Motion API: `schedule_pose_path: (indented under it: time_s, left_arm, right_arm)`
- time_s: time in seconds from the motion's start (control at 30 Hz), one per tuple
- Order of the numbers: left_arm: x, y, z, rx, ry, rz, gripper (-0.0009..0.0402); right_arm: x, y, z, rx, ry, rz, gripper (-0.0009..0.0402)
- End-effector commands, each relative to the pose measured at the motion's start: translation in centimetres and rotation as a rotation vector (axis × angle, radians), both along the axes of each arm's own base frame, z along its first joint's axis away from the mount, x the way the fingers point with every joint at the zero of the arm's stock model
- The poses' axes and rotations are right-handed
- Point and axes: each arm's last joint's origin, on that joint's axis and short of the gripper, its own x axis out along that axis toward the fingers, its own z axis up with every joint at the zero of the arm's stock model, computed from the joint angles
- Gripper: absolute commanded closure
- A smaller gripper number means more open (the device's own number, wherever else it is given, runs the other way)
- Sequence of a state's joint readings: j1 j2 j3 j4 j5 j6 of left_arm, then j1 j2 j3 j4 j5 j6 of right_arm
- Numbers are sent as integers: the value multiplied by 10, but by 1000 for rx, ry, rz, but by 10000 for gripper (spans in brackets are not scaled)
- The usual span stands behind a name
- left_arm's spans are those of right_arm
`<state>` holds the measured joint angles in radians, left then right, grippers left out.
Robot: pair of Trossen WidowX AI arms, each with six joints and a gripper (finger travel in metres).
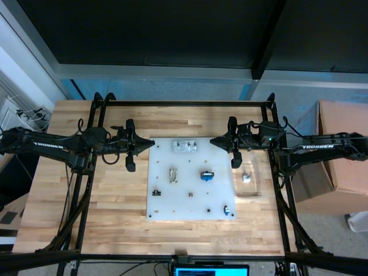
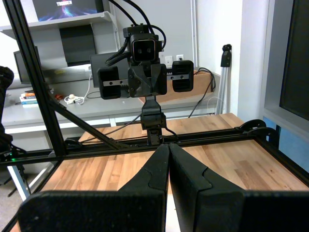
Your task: Pick the RJ45 connector and install on the taskboard
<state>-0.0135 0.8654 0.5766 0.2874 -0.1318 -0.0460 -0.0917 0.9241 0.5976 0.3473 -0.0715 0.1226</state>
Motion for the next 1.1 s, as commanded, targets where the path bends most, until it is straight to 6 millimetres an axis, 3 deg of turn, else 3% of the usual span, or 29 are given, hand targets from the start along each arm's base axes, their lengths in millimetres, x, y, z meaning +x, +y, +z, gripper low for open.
schedule_pose_path:
  time_s: [0.03,0.73,1.1]
  left_arm:
    - [0,0,0,0,0,0,393]
    - [0,0,0,0,0,-1,393]
    - [0,0,0,0,0,0,393]
  right_arm:
    - [0,0,0,0,0,0,393]
    - [0,2,1,18,11,56,393]
    - [-29,7,19,-5,355,92,394]
